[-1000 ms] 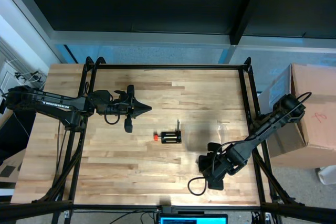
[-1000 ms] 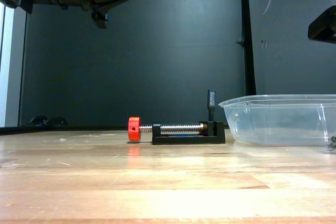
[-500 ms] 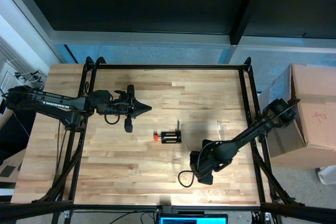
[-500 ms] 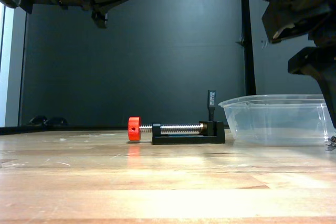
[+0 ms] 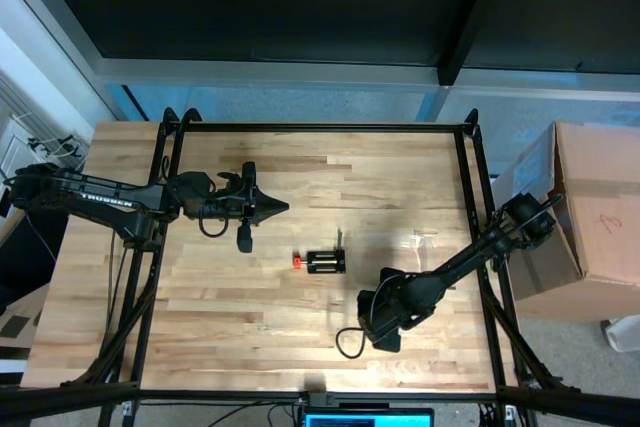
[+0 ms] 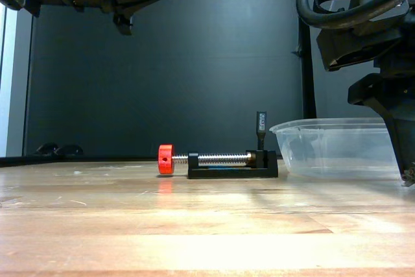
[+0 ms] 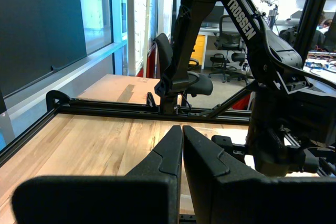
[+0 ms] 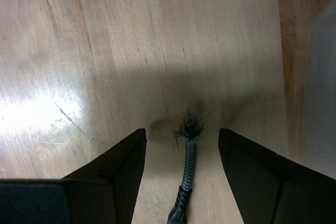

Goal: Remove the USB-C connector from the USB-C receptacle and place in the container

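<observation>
USB-C connector [image 6: 260, 123] stood upright in its seat, between two arms.
We found the left gripper [image 5: 283, 208] pinched shut, high at far left; the connector, long axis vertical, in the USB-C receptacle [image 6: 262, 154] on the vise [image 6: 227, 173], itself barely discernible; the container [image 6: 337, 150] just right; the right gripper [image 8: 181, 131] splayed, low at near right, the connector left and far of it.

A pale plank table [image 5: 250, 327] is filling the middle of the room, its boards catching a bright glare; a black metal frame [image 5: 320, 128] is running around its edge; a dark wall [image 6: 220, 50] is standing behind it; a cardboard box [image 5: 595, 217] is sitting off the table's right side; daylight is coming through tall windows [image 7: 94, 9]; office chairs [image 7: 230, 27] are standing far back under bright light.
</observation>
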{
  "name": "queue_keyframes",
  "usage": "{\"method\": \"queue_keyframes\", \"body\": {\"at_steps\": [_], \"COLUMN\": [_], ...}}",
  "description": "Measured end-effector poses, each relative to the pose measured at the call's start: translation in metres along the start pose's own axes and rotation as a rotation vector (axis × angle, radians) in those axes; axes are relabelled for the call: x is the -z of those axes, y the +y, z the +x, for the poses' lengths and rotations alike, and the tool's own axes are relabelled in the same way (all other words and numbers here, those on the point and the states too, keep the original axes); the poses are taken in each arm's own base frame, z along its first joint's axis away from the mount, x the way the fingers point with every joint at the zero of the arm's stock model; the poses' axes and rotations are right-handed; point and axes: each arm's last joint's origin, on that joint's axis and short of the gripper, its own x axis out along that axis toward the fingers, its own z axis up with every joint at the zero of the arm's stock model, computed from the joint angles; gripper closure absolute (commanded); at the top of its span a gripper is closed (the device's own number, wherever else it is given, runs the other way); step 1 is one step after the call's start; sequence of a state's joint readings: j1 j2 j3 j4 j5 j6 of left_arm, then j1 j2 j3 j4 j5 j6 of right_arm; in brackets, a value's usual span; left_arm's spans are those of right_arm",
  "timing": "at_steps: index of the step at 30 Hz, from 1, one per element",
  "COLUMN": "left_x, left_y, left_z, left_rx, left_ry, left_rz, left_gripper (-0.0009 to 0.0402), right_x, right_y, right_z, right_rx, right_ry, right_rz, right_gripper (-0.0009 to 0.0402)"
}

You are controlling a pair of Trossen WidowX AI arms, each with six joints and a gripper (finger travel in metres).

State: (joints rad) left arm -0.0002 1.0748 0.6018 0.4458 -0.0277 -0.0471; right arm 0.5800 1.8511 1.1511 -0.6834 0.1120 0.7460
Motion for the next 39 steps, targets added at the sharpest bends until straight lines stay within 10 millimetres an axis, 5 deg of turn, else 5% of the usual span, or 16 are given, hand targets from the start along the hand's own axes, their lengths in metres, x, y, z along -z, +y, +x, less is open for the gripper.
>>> {"method": "queue_keyframes", "body": {"at_steps": [17, 29, 39], "left_x": [0.0, 0.0, 0.0], "left_y": [0.0, 0.0, 0.0], "left_z": [0.0, 0.0, 0.0], "left_rx": [0.0, 0.0, 0.0], "left_ry": [0.0, 0.0, 0.0], "left_rz": [0.0, 0.0, 0.0], "left_gripper": [0.0393, 0.0393, 0.0393], "right_x": [0.0, -0.004, -0.013], "right_y": [-0.002, 0.0, 0.003], "right_z": [0.002, -0.003, -0.043], "right_rx": [0.001, -0.01, -0.03], "right_ry": [-0.003, -0.007, -0.023], "right_rz": [0.003, 0.004, -0.011], "right_gripper": [0.0397, 0.0393, 0.0393]}}
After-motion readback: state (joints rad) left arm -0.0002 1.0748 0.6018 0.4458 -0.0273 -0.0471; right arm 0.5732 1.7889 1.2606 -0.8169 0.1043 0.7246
